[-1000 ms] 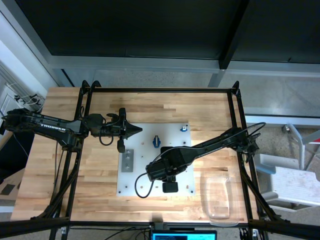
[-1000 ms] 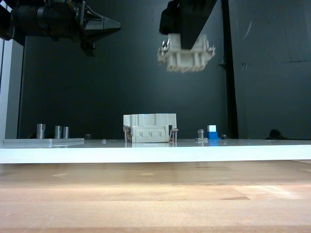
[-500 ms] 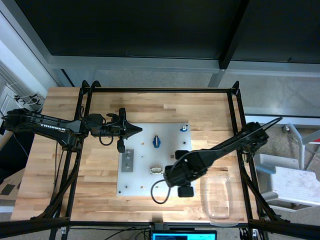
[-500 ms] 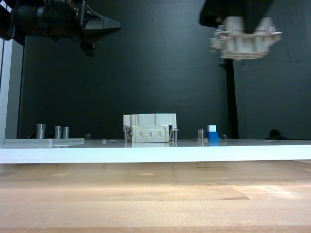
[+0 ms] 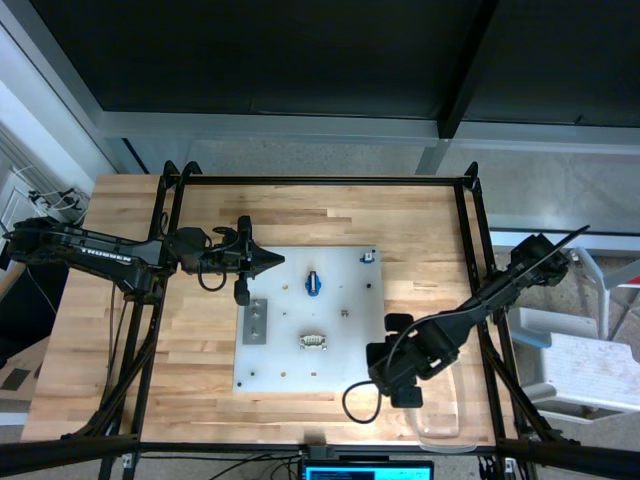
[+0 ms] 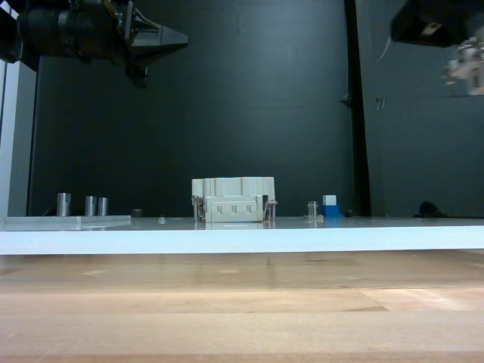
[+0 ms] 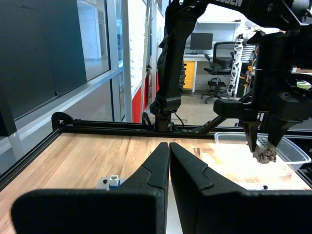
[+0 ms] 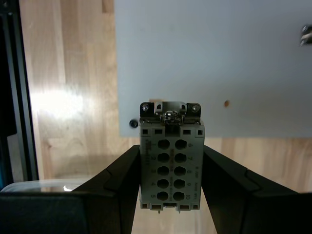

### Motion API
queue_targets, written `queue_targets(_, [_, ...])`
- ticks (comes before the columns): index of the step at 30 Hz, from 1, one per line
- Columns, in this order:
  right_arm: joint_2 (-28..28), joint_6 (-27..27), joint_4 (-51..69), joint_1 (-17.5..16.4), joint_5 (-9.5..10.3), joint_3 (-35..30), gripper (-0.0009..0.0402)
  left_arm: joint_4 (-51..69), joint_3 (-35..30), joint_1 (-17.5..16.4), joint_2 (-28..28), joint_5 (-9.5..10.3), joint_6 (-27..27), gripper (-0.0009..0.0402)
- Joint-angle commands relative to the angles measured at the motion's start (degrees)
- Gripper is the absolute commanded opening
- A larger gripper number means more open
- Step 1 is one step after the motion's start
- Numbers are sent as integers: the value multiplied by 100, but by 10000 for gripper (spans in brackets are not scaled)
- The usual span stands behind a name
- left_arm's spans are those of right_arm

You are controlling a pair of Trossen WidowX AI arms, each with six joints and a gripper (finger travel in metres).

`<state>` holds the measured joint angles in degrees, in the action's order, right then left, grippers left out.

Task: Remove the HAN10-E connector and place it in the container

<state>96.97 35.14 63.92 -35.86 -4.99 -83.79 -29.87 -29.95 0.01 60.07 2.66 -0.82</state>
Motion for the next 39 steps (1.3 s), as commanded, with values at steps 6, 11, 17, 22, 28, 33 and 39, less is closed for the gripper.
queue_targets(6, [-247, 470, -157, -365, -107, 382, 12, 0, 0, -2, 2, -2, 2, 0])
queue_targets(11, [-337, 726, -177, -627, -144, 544, 12, -2, 0, 0, 2, -2, 2, 0])
queue_targets(17, [-341, 1019, -173, -938, -151, 638, 12, 0, 0, -2, 2, -2, 2, 0])
queue_targets(22, [-350, 1340, -166, -1191, -254, 688, 12, 0, 0, 0, 2, -2, 0, 0])
queue_targets(28, [-367, 1838, -168, -1491, -293, 831, 12, 0, 0, -2, 2, -2, 2, 0])
queue_targets(33, [-376, 2258, -199, -1720, -295, 1019, 12, -2, 0, 0, 2, -2, 2, 0])
queue_targets(39, [-376, 2651, -332, -1923, -295, 1193, 12, 0, 0, -2, 2, -2, 2, 0])
